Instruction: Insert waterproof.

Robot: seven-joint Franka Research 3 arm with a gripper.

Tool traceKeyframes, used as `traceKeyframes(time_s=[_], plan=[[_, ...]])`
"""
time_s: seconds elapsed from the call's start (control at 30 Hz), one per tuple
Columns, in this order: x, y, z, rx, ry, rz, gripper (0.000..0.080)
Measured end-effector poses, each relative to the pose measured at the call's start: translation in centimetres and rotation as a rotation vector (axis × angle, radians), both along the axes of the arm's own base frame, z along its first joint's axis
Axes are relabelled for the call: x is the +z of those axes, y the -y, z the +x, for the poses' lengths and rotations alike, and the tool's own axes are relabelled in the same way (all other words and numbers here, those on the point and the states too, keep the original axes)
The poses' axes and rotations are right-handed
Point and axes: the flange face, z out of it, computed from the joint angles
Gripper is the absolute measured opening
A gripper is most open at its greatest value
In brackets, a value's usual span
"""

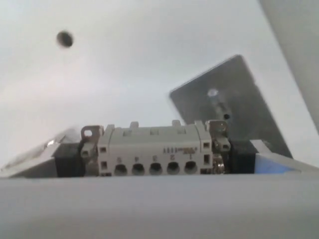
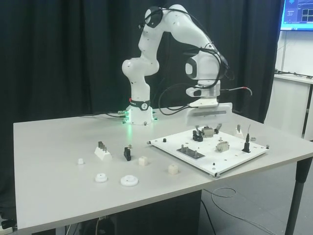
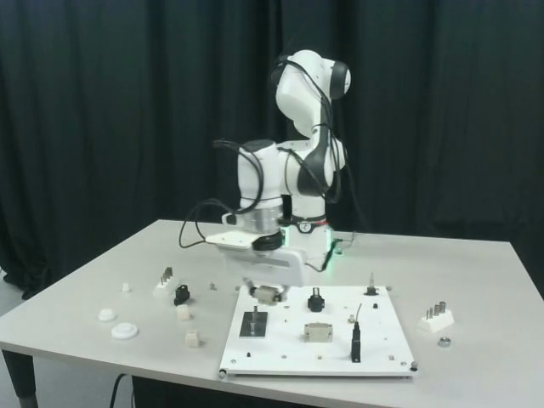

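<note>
Waterproof connector [image 1: 154, 152] clamped between jaws, five terminal holes visible only from wrist view.

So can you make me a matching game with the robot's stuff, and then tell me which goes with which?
Things:
1. connector
2. board
3. disc
4. curtain

Where:
A. behind the table
B. held in the claw
C. on the table, under the claw
D. on the bare table, away from the board

Pairs: 1-B, 2-C, 3-D, 4-A

connector [image 1: 154, 152] held above board [image 2: 230, 161], plate [image 1: 234, 104] beneath
</note>
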Motion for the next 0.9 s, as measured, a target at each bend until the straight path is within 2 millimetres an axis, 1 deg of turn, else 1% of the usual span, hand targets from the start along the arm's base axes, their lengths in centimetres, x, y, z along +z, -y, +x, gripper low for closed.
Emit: traceKeyframes(time_s=[0.2, 0.43, 0.63, 0.9], plan=[[0.1, -2.4, -0.7, 0.147, 0.003, -0.027, 0.0619], [0.3, -4.5, -1.1, 0.281, 0.009, -0.036, 0.0619], [0.3, -5.8, -1.2, 0.351, 0.011, -0.038, 0.0619], [0.2, -7.0, -1.4, 0.428, 0.012, -0.038, 0.0619]])
